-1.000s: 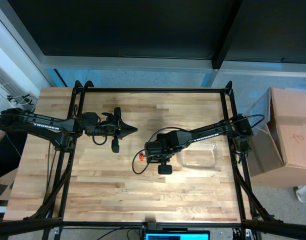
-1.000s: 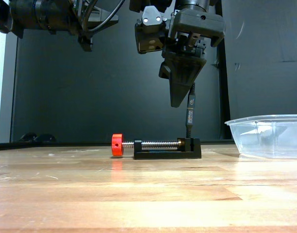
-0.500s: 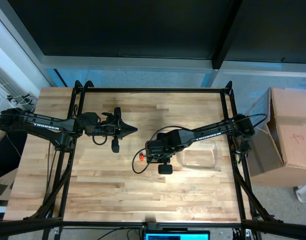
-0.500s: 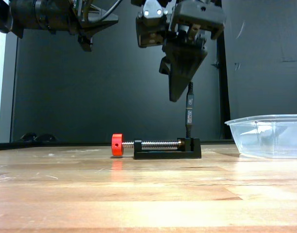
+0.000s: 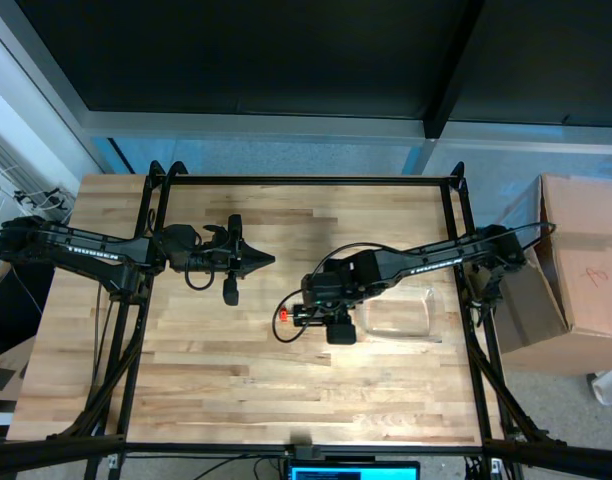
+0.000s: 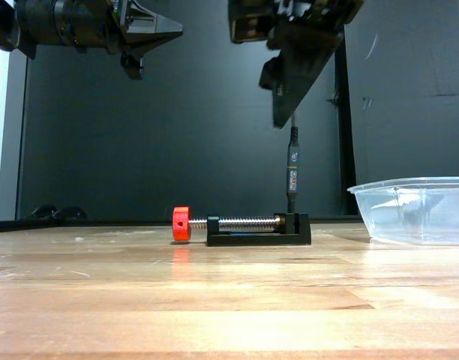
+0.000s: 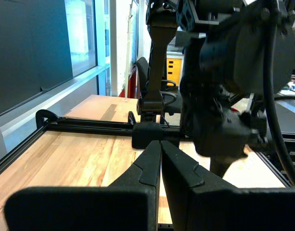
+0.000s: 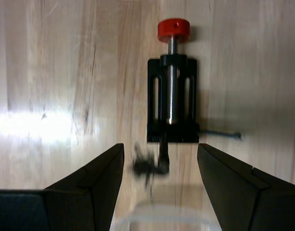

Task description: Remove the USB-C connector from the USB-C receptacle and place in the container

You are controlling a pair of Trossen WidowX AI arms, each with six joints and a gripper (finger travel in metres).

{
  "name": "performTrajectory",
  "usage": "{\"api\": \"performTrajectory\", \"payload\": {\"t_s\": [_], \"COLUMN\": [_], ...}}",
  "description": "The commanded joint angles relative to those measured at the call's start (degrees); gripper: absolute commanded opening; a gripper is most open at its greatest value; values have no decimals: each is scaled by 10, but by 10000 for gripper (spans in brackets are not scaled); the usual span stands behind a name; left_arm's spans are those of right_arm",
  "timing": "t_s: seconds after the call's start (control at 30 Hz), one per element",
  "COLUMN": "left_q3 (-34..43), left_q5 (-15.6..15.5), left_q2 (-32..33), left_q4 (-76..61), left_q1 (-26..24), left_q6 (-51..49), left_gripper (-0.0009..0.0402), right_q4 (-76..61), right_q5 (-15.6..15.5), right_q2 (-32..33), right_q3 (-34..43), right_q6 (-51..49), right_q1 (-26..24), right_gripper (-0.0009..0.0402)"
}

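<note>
- My right gripper (image 6: 280, 120) hangs over the middle of the table and points down, above the right end of a small black vise (image 6: 258, 231).
- Its fingers (image 8: 97, 185) stand wide apart.
- The USB-C connector (image 6: 293, 171) stands upright just below my right gripper's tip and slightly to the right of it.
- The connector's lower end sits in the USB-C receptacle (image 6: 292, 217) at the right end of the vise. From the low view it looks seated there, and I cannot see either finger touching it.
- A thin dark cable (image 6: 293, 136) rises from the top of the connector, close beside my right gripper.
- In the right wrist view the connector shows as a blur in line with the gap between my open fingers, at the end of the vise away from the knob.
- The vise lies flat on the wooden table (image 5: 216, 380). Its screw (image 6: 243, 222) runs left to a red knob (image 6: 181, 223).
- The container (image 6: 413, 211) is a clear, low-walled plastic tub on the table to the right of the vise, near it but apart.
- My left gripper (image 7: 161, 143) is well to the left and farther back, held high above the table and pointing right. Its fingers are pressed together.
- A cardboard box (image 5: 578, 268) stands off the right edge of the table.
</note>
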Motion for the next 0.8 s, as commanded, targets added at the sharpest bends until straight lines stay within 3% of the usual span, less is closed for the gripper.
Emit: {"api": "performTrajectory", "payload": {"t_s": [0.03, 0.2, 0.4, 0.8], "left_q3": [0, 0, 0, 0], "left_q5": [0, 0, 0, 0], "left_q2": [0, 0, 0, 0], "left_q4": [0, 0, 0, 0], "left_q1": [0, 0, 0, 0], "left_q6": [0, 0, 0, 0], "left_gripper": [0, 0, 0, 0], "right_q4": [-15, -21, -18, 3], "right_q5": [5, 6, 35, 36], "right_q2": [-18, -43, -63, -59], "right_q3": [0, -5, -28, -29], "right_q6": [-1, -2, -2, 3], "right_q1": [8, 23, 31, 31], "right_gripper": [212, 212, 212, 212]}}
